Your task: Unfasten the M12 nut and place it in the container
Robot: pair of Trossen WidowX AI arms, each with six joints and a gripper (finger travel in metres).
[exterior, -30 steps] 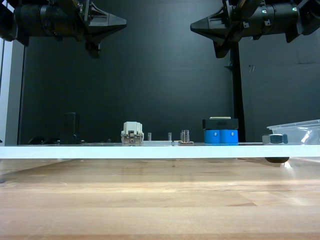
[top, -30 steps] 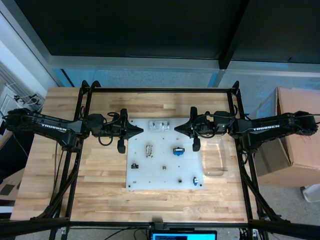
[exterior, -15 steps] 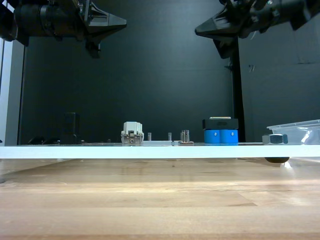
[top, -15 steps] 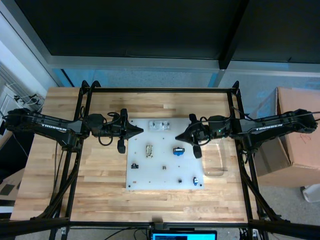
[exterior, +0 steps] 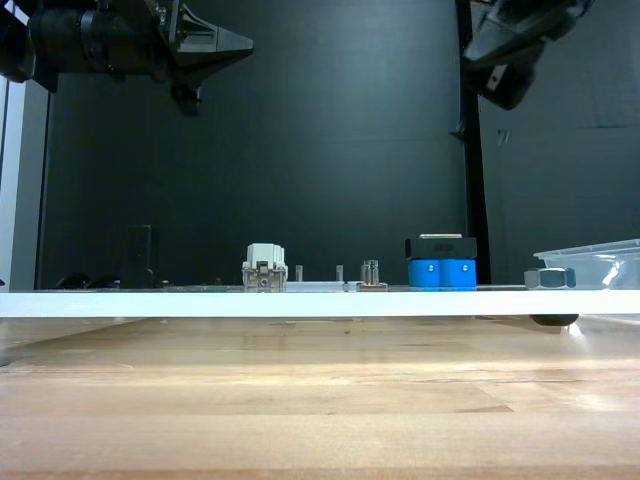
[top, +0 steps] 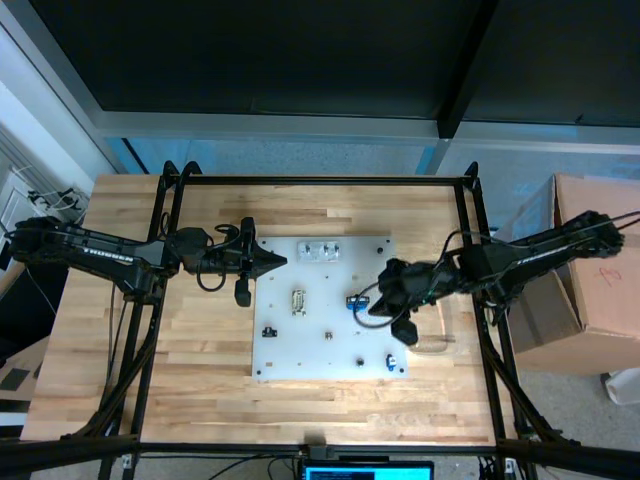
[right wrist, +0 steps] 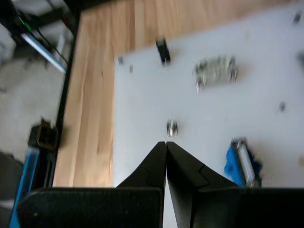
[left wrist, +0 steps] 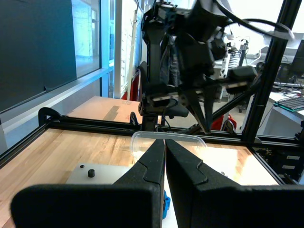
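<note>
The M12 nut [exterior: 550, 277] sits flat on its stud, axis upright, below and nearward of the right tool [right wrist: 166, 144], outside the container [exterior: 600, 262]. Both tools are pinched narrow, empty; the left tool [top: 283, 261] hovers well apart.

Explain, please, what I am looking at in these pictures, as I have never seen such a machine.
These are two robot arms at the edges of a table, reaching over a white board. One picture looks down from above, one level along the table, and one comes from a camera on each arm. The left gripper hangs above the board's far left edge, the right gripper above its right half; both are shut and empty. The small silver nut sits on its stud near the board's near right edge, outside the clear tray beside it.
</note>
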